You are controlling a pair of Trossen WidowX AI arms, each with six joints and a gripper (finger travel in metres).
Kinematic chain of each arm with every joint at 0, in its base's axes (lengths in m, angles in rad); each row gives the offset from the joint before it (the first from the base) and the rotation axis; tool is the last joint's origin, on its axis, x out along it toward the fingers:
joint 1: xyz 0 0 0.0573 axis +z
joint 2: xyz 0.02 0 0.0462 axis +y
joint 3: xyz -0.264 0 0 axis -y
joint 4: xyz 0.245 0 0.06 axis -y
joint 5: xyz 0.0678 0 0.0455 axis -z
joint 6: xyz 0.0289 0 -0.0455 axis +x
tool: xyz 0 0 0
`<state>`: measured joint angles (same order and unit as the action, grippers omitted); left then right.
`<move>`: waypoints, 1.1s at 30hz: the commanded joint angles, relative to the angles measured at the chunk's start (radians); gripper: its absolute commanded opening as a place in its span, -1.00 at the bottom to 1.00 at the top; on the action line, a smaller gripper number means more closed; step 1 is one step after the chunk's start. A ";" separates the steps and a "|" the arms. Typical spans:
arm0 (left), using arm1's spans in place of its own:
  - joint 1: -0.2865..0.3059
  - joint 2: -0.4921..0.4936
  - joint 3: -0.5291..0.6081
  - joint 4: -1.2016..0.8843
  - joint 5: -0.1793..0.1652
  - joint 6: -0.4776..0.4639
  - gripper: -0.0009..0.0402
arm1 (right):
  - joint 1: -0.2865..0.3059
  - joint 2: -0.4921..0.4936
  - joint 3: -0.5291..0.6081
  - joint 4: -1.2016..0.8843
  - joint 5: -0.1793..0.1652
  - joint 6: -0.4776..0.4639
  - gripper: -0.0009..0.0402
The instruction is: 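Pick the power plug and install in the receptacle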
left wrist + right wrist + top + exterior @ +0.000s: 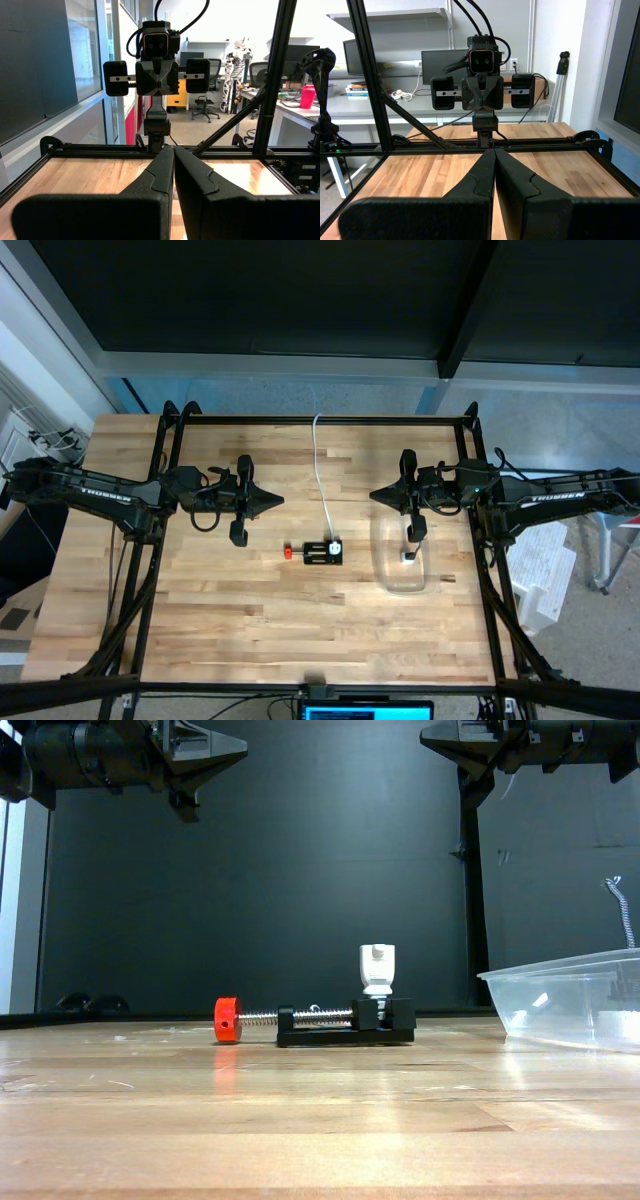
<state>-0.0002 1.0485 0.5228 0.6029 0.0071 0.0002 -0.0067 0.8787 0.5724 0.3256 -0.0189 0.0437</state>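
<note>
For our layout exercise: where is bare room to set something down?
Bare: table nearer than clamp and tray, and left of the knob. Crowded: clamp, cable, tray at centre; left gripper and right gripper hang shut overhead.

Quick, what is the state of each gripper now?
Left gripper: shut, empty, high above the table.
Right gripper: shut, empty, high near the tray.

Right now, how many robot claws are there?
2. The left gripper hangs shut over the table's left half; the right gripper hangs shut over its right half.
</note>
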 commanded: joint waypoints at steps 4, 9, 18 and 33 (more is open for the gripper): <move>0.000 0.001 0.000 0.000 0.000 0.000 -0.96 | 0.001 0.000 0.000 0.000 -0.001 0.002 -0.96; 0.000 0.001 0.000 0.000 0.000 0.000 -0.96 | 0.001 -0.001 0.002 0.000 -0.013 0.005 -0.96; 0.000 0.001 0.000 0.000 0.000 0.000 -0.96 | 0.005 -0.085 0.112 -0.380 -0.011 0.001 -0.96; 0.000 0.001 0.000 0.000 0.000 0.000 -0.96 | 0.068 -0.140 0.238 -1.000 -0.027 0.067 -0.96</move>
<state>-0.0002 1.0489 0.5224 0.6029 0.0067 -0.0002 0.0502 0.7387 0.8028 -0.6407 -0.0486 0.1043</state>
